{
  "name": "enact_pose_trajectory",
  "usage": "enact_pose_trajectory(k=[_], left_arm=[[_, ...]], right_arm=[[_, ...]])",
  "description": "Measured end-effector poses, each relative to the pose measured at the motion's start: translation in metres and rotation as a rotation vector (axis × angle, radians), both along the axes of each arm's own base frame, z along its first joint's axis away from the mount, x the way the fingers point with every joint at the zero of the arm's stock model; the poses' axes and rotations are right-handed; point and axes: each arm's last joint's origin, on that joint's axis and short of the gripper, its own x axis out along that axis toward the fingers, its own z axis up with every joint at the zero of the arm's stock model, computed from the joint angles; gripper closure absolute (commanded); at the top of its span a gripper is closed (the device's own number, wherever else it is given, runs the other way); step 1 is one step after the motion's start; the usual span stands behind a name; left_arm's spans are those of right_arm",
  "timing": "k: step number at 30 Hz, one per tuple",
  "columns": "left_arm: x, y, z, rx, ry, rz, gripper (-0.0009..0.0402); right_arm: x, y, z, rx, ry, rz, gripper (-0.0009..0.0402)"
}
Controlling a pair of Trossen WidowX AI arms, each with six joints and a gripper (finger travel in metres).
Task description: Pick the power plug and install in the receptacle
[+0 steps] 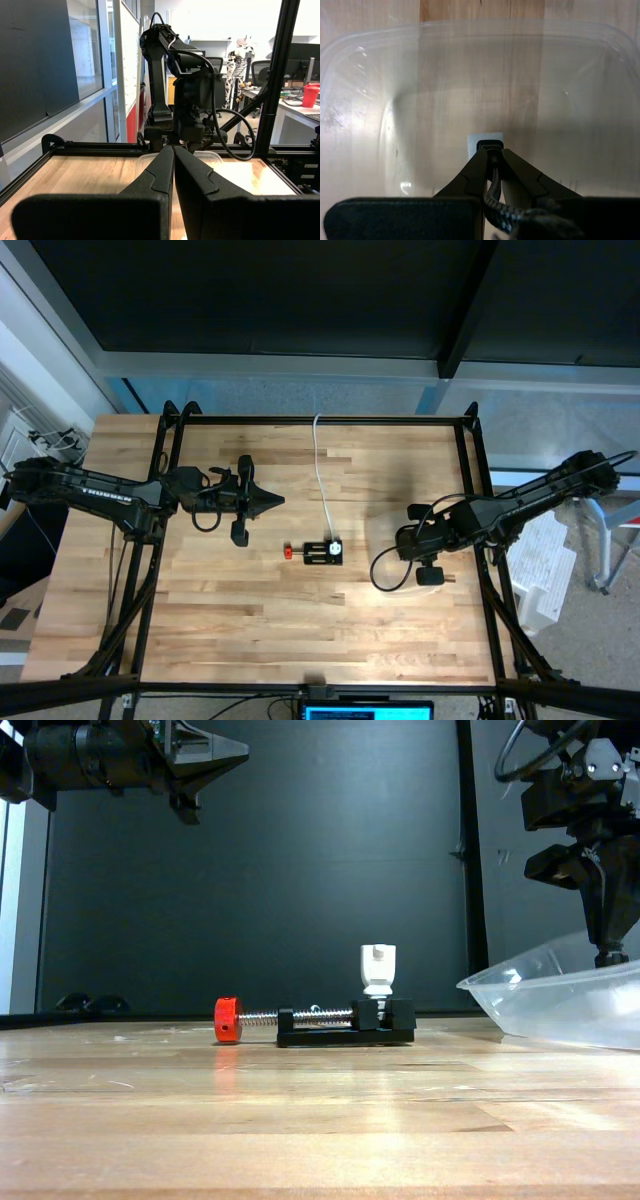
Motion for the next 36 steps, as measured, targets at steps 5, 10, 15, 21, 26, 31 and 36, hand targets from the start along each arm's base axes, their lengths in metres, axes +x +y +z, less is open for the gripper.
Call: enact_pose_trajectory(k=[5, 10, 15, 21, 26, 31, 36], left_arm=[[0.0, 0.0, 0.0, 0.0, 0.0, 0.0, 0.0393], [0.0, 0.0, 0.0, 0.0, 0.001, 0.0, 0.0393], [0.0, 0.0, 0.0, 0.0, 0.0, 0.0, 0.0393], [0.0, 0.0, 0.0, 0.0, 0.0, 0.0, 0.0393], [0.0, 0.0, 0.0, 0.0, 0.001, 0.0, 0.0393], [0.0, 0.0, 0.0, 0.0, 0.0, 0.0, 0.0393], [0.0, 0.0, 0.0, 0.0, 0.0, 0.0, 0.0393]], right_arm=[[0.005, 0.002, -0.006, -0.008, 0.015, 0.018, 0.0393], [0.013, 0.005, -0.005, -0.008, 0.02, 0.034, 0.0393], [0.016, 0.006, 0.004, -0.01, 0.025, 0.032, 0.0393], [0.023, 0.006, 0.023, -0.002, -0.006, 0.013, 0.0393], [0.032, 0.001, 0.039, 0.014, -0.06, -0.023, 0.0393], [0.055, -0.001, 0.048, 0.018, -0.077, -0.059, 0.0393], [0.082, -0.001, 0.055, 0.005, -0.108, -0.086, 0.0393]])
